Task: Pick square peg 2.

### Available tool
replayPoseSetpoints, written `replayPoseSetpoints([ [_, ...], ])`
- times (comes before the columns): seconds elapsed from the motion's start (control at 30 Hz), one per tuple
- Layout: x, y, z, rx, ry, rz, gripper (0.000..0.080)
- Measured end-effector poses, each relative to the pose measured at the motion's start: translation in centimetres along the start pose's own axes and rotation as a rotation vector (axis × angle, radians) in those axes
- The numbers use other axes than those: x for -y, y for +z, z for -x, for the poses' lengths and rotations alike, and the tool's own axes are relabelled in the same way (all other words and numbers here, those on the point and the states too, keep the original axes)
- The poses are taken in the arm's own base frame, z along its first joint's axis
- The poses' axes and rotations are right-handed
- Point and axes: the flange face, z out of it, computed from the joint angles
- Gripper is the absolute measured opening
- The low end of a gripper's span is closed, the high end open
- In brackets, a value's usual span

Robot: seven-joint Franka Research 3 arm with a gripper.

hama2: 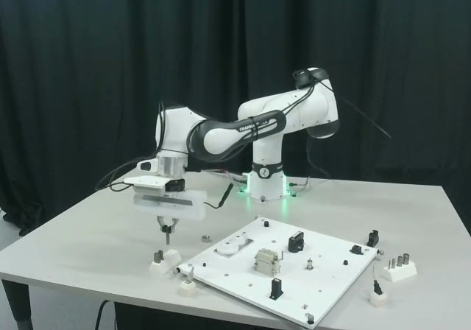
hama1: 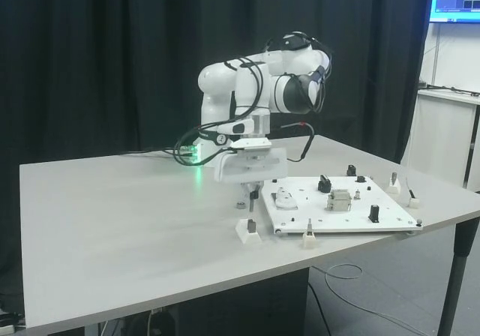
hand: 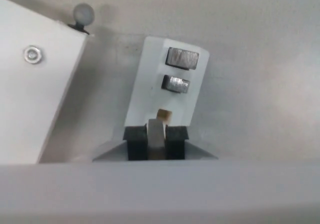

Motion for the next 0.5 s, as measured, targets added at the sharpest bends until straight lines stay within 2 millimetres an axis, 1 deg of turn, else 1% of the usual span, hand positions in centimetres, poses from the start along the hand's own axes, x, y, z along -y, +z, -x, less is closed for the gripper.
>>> replayPoseSetpoints([
  [0.5, 0.53, -0.99, -0.18, 0.000, -0.006, -0.005, 0.0072],
])
